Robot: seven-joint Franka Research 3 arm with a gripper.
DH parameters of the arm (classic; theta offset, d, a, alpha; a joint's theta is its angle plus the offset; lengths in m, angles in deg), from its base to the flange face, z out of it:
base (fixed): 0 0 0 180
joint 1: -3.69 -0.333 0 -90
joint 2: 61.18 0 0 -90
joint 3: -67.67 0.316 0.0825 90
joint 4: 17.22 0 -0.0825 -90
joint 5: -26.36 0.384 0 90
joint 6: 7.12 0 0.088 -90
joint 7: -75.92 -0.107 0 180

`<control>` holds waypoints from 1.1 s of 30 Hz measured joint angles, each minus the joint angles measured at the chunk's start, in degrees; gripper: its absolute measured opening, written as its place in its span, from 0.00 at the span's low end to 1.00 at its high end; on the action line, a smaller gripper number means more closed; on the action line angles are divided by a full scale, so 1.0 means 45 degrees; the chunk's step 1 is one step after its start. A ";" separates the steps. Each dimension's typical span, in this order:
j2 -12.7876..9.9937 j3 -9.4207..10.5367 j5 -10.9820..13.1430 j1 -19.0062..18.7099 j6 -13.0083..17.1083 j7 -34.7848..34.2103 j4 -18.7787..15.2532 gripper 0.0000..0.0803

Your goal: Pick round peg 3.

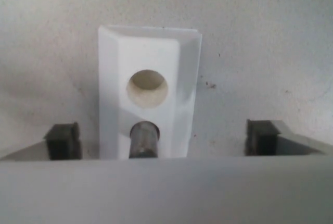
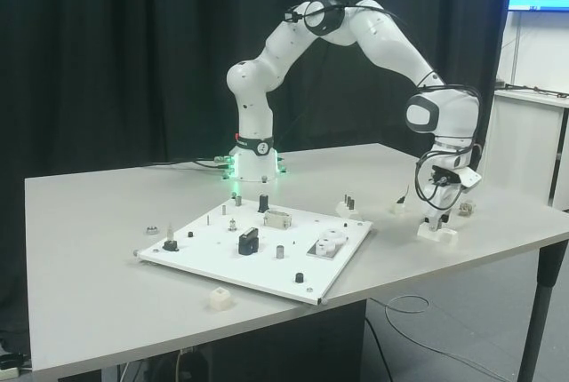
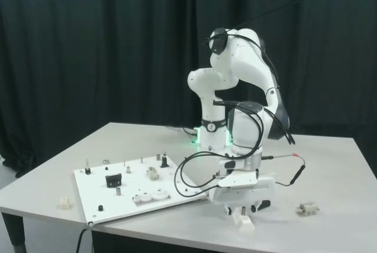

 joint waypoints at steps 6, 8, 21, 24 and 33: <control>-0.0001 0.0001 0.0000 0.0028 0.0000 0.0060 -0.0041 0.88; -0.0001 0.0001 0.0000 0.0036 0.0000 0.0085 -0.0056 0.67; 0.0005 0.0042 0.0004 0.0043 0.0007 0.0114 -0.0079 0.28; 0.0016 0.0061 0.0007 0.0043 0.0007 0.0114 -0.0072 0.28; 0.0293 0.0141 0.0011 0.0034 -0.0077 0.0114 -0.0049 0.13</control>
